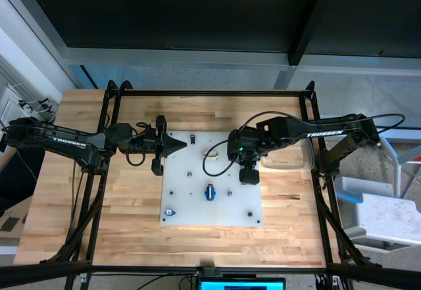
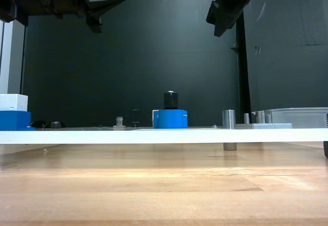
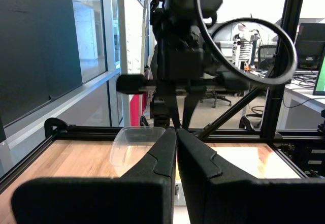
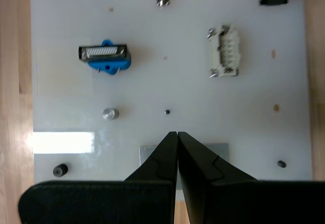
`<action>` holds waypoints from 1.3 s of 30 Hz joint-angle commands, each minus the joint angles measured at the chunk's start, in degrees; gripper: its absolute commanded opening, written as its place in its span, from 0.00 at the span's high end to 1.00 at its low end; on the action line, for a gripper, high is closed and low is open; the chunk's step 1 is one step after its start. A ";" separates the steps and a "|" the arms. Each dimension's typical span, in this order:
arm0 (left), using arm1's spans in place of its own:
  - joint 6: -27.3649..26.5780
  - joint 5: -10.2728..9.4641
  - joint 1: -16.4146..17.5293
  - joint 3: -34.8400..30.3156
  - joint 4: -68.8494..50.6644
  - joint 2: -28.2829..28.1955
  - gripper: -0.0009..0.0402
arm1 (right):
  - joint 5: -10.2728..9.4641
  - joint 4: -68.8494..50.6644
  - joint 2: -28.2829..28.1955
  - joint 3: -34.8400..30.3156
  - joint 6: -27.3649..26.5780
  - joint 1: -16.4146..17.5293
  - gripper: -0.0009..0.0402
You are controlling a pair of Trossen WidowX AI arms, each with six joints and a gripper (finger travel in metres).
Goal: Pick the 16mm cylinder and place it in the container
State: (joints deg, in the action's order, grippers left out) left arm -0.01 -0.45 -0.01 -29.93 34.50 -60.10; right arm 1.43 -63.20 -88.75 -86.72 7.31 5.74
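The 16mm cylinder (image 4: pixel 110 114) stood upright on the white board (image 4: pixel 254 122), a little toward the near edge from the right hand (image 4: pixel 177 133), which hung high above with fingers together. The left hand (image 1: pixel 183 144), likewise pressed together, hovered farther off.

A robotics research lab, with a test bench set in an office-like workroom.

Two black Trossen arms stood on a butcher-block table (image 1: pixel 131 237) inside a black aluminium frame (image 1: pixel 210 93). The left gripper (image 1: pixel 186 145) was held level over the left edge of a white task board (image 1: pixel 197 204), and the right gripper (image 1: pixel 248 177) pointed down above the board's right part. Both had their fingers pressed together. The board carried test hardware, including a D-sub connector in a blue holder (image 4: pixel 104 56) and a white multi-pin connector (image 4: pixel 223 51). A lit screen (image 1: pixel 240 283) sat at the table's near edge. Behind the bench were tall glass panes (image 3: pixel 86 41), an office chair (image 3: pixel 218 99) and a desk monitor (image 3: pixel 320 74).
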 commanded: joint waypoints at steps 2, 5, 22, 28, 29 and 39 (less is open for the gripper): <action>0.02 0.02 0.00 -0.02 0.02 0.00 0.98 | -0.98 -0.52 -1.57 0.02 -0.11 1.38 0.98; 0.00 0.02 0.02 -0.02 0.00 0.00 0.98 | -1.40 -0.55 -1.81 0.04 -0.07 2.38 0.95; 0.00 0.02 0.02 -0.02 0.02 0.00 0.98 | 0.59 0.07 -6.80 0.00 4.35 7.02 0.71; 0.00 0.02 0.00 -0.02 0.02 0.00 0.98 | 1.16 0.76 -8.55 -0.04 5.99 8.31 0.59; 0.00 0.02 0.02 -0.02 0.02 0.00 0.98 | 1.64 1.11 -8.92 -0.02 6.19 8.44 0.58; 0.00 0.02 0.02 -0.02 0.02 0.00 0.98 | 2.03 2.10 -12.17 -0.59 8.44 9.68 0.52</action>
State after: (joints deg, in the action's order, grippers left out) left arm -0.01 -0.45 -0.01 -29.93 34.52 -60.10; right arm 3.46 -61.12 -100.47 -87.09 15.64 15.35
